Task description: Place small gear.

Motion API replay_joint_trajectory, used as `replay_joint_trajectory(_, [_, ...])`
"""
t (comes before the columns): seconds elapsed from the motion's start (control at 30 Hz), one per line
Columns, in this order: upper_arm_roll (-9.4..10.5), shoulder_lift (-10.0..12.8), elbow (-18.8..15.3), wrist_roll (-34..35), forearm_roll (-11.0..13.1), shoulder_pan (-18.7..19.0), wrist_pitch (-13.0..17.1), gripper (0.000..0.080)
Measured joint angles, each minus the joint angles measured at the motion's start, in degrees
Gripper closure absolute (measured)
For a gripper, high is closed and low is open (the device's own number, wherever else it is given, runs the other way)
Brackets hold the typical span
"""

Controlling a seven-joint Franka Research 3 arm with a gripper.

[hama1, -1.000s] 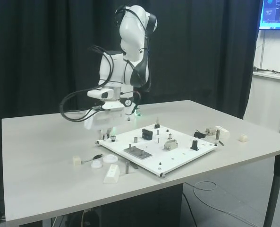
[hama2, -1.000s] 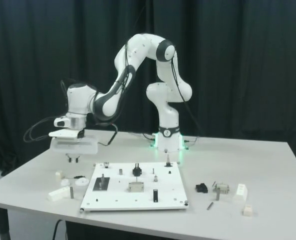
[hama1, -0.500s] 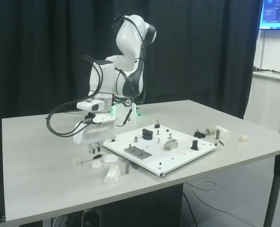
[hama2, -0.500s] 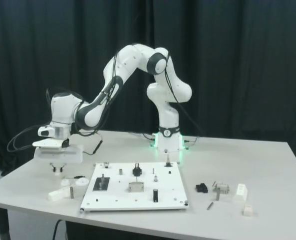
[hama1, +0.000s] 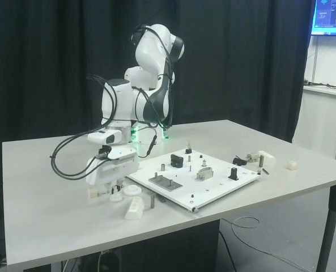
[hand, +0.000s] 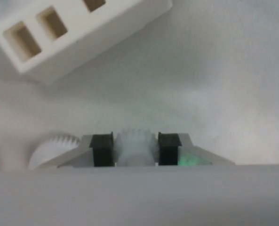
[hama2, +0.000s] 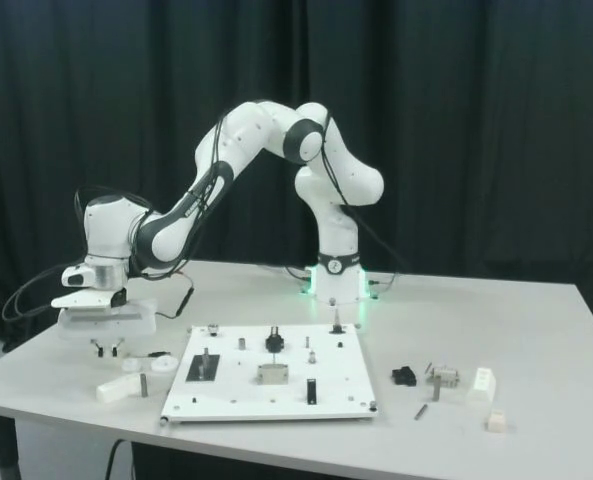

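In the wrist view the small white gear (hand: 136, 147) sits between my two black fingertips (hand: 102, 149), which press on it from both sides. My gripper (hand: 136, 150) is shut on this gear. The room views show the gripper (hama1: 115, 188) (hama2: 107, 348) low over the grey table, off the end of the white assembly board (hama1: 213, 182) (hama2: 276, 396) that is farthest from the loose parts at its other end. Whether the gear touches the table I cannot tell.
A larger white gear (hand: 54, 149) (hama1: 132, 191) lies close beside the fingers. A white block with slots (hand: 78, 28) (hama1: 134, 208) (hama2: 116, 388) lies near the table's front edge. Pegs and black parts stand on the board. Loose parts (hama1: 258, 157) (hama2: 446, 378) lie beyond its other end.
The arm swung away from the board's corner and came down, bringing the gripper low over the table by the loose white parts.
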Motion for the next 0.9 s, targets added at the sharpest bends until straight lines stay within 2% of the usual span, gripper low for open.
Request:
replay_joint_trajectory(0.2, [0.08,2.48,2.4,0.0,1.55,-0.01,-0.28,0.0604])
replay_joint_trajectory(0.4, [0.09,4.33,4.2,0.0,1.99,-0.02,-0.79,0.0604])
replay_joint_trajectory(0.73, [0.07,5.69,5.45,0.07,2.52,-0.18,-1.17,0.0604])
replay_joint_trajectory(0.77, [0.02,5.69,5.54,0.09,2.52,-0.2,-1.33,0.0433])
replay_joint_trajectory(0.9, [-0.4,5.68,6.25,0.1,2.52,-0.21,-2.66,0.0433])
